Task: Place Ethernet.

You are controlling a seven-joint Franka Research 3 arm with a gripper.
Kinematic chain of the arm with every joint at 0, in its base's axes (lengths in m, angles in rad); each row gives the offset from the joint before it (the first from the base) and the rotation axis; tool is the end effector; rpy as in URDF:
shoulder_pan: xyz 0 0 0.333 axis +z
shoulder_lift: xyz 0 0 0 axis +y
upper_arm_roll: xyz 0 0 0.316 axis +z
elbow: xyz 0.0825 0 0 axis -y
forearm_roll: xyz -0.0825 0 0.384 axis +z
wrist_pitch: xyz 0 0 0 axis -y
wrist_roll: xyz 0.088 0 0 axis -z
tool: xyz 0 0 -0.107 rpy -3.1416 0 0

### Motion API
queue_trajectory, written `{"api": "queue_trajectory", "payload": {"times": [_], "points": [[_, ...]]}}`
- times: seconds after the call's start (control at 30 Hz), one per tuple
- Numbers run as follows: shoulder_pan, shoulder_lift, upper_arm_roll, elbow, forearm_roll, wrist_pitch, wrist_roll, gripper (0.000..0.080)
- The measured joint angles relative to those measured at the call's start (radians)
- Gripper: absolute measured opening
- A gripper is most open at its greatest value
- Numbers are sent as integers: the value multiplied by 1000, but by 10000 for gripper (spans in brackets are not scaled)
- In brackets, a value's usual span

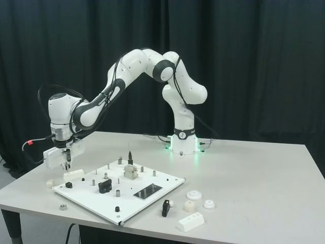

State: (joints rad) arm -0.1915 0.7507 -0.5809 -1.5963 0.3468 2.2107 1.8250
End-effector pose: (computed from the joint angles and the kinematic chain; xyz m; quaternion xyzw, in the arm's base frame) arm 0.5417 -0.4320 0.2442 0.2272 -0.9723 0.0280 0.0467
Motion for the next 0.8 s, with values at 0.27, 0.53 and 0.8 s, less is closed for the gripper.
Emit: {"api": "queue_trajectory", "payload": {"times": [0.27, 0.53, 0.8], "points": [[-1, 4, 1, -10, 1, 29, -14, 78], [-2, 5, 1, -17, 1, 40, -23, 78], [-7, 3, 1, -15, 1, 41, -32, 749]]}}
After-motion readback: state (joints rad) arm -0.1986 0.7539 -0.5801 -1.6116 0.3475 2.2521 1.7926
